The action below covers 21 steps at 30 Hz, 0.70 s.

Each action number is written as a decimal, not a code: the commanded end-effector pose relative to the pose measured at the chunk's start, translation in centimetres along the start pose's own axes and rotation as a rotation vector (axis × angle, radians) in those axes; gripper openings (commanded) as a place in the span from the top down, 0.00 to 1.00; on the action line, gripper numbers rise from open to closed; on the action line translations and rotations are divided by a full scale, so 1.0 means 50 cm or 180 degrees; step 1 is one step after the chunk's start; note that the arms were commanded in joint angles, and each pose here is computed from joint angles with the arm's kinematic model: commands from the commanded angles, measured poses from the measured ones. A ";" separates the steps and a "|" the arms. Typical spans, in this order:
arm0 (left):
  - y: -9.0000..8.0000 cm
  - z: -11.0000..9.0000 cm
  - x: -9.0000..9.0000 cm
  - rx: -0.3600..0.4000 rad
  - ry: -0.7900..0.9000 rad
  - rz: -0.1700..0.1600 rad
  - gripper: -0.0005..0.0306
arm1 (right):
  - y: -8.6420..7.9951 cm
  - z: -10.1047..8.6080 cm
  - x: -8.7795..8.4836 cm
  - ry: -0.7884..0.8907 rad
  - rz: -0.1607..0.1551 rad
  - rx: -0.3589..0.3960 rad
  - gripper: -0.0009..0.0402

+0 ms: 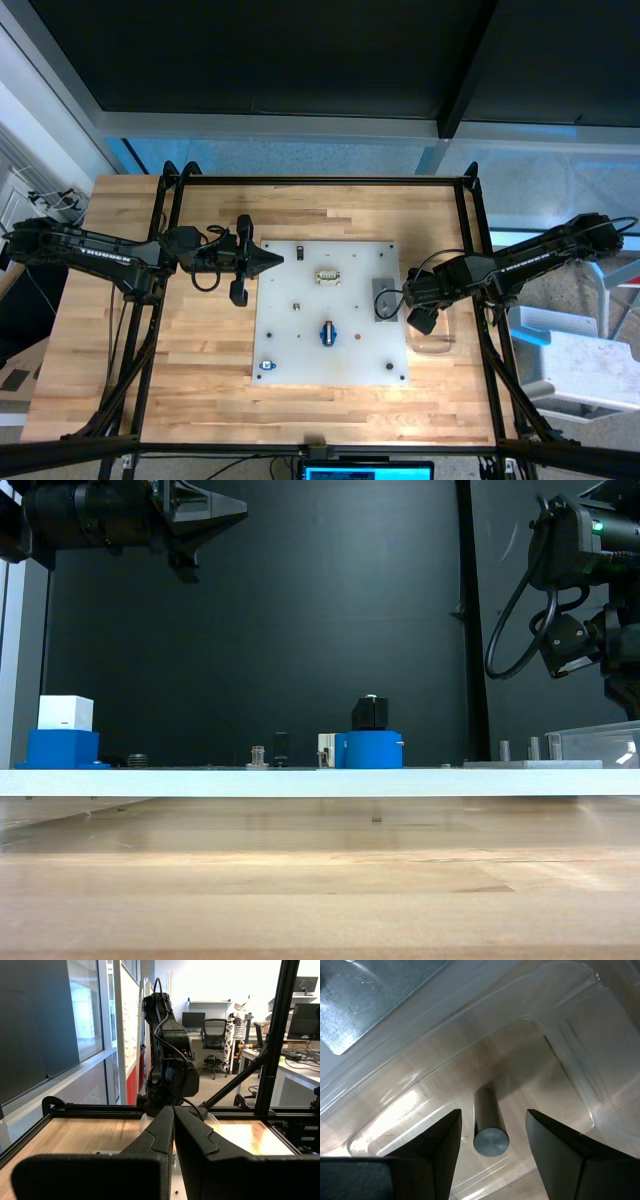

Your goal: Pick the 16mm cylinder and place it in the taskboard

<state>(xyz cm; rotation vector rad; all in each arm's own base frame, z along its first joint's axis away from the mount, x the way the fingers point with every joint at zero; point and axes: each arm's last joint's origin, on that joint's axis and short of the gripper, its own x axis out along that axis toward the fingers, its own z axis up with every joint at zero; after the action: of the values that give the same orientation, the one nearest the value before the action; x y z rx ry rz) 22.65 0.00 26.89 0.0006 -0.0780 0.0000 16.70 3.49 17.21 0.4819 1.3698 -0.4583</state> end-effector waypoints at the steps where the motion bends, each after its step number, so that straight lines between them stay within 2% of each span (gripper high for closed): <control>1: 0.000 0.000 0.000 0.0001 0.0000 0.0000 0.98 | 0.000 0.000 0.000 -0.0002 0.0003 0.0000 0.60; 21: 0.000 0.000 0.000 0.0001 0.0000 0.0000 0.98 | 0.002 0.001 0.000 -0.0011 0.0041 0.0001 0.89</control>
<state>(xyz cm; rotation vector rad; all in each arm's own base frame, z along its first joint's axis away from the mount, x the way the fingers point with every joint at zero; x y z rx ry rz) 22.65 0.00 26.88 0.0006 -0.0776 0.0000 16.77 3.52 17.22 0.4873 1.3638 -0.4514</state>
